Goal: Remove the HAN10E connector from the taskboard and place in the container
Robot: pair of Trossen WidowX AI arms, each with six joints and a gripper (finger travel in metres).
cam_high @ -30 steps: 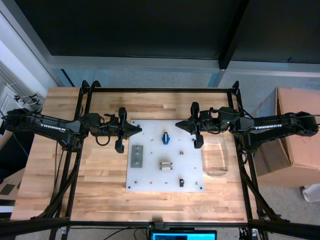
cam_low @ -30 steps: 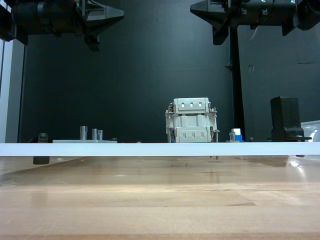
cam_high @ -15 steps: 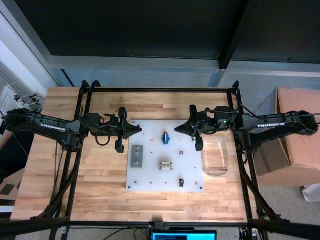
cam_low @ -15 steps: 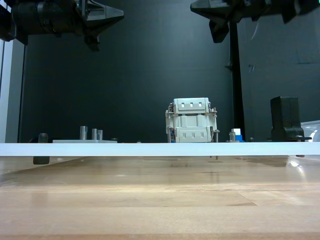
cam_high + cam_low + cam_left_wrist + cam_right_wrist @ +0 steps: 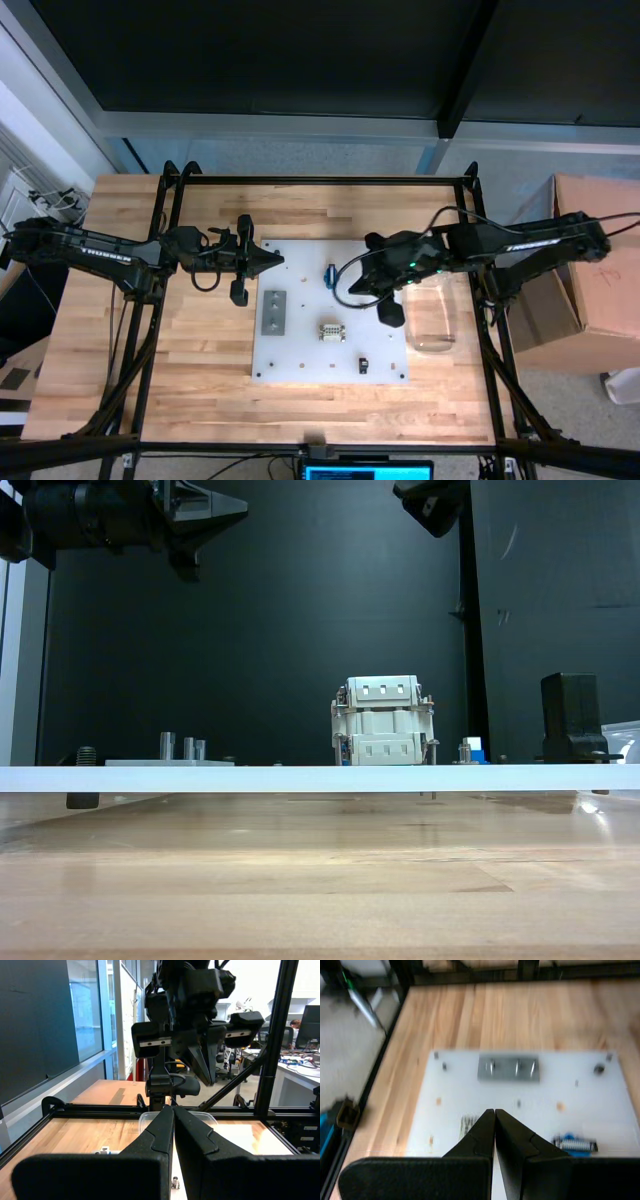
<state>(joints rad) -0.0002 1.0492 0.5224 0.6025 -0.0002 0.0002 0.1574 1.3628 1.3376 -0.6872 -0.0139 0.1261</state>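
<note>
inboard, right gripper (image 5: 494, 1116); left gripper (image 5: 173, 1110) unmoved

Two arms are seen, one left arm (image 5: 90, 250) and one right arm (image 5: 520, 240). Two end effectors are counted. The left end effector (image 5: 275, 258) is held over the left edge of the board (image 5: 300, 350). The right end effector (image 5: 355, 284) is held over the board's right half. Both are pressed closed, and nothing is held in them. One board is laid on one tabletop (image 5: 200, 380). One connector (image 5: 332, 331) is seated upright on the board. One grey plate (image 5: 273, 311) is found there too, and three pegs (image 5: 187, 748) are counted on it. One blue part (image 5: 331, 273) and one small black part (image 5: 364, 364) are counted. One clear container (image 5: 432, 320) is set just beside the board. One box (image 5: 590, 270) is seen past the tabletop.
</note>
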